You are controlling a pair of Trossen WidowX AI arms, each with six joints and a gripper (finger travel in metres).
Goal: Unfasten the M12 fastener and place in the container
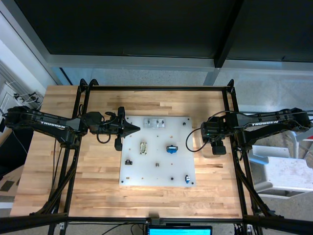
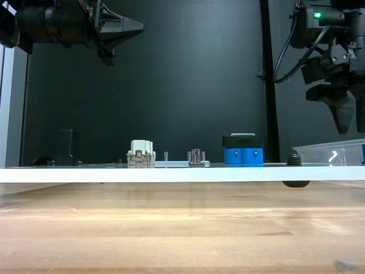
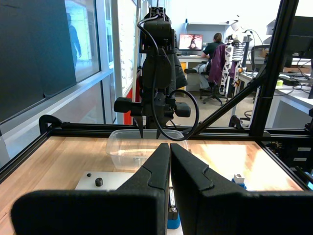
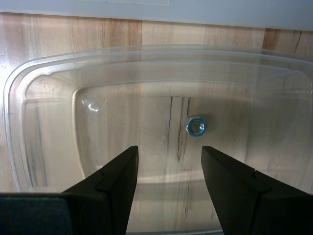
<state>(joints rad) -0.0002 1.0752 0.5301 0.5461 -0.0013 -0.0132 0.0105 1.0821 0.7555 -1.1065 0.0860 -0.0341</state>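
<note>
The small silver M12 nut [image 4: 196, 126] lies flat on the floor of the clear container [image 4: 44, 122], just beyond my right gripper [image 4: 168, 152], which hangs open and empty above it. In the low view the right gripper [image 2: 345, 123] is well above the container [image 2: 331, 153], and the black ribbed stud [image 2: 293, 160] in front of it stands bare. My left gripper [image 1: 138, 129] is shut and empty, held high over the white board's [image 1: 146, 171] far left edge and pointing right.
On the board stand a blue block [image 2: 243, 154], a grey connector [image 2: 141, 155] and a small silver fixture [image 2: 196, 158]. Black frame posts [image 2: 269, 80] run around the table. The right arm [image 1: 264, 122] reaches in from the right edge.
</note>
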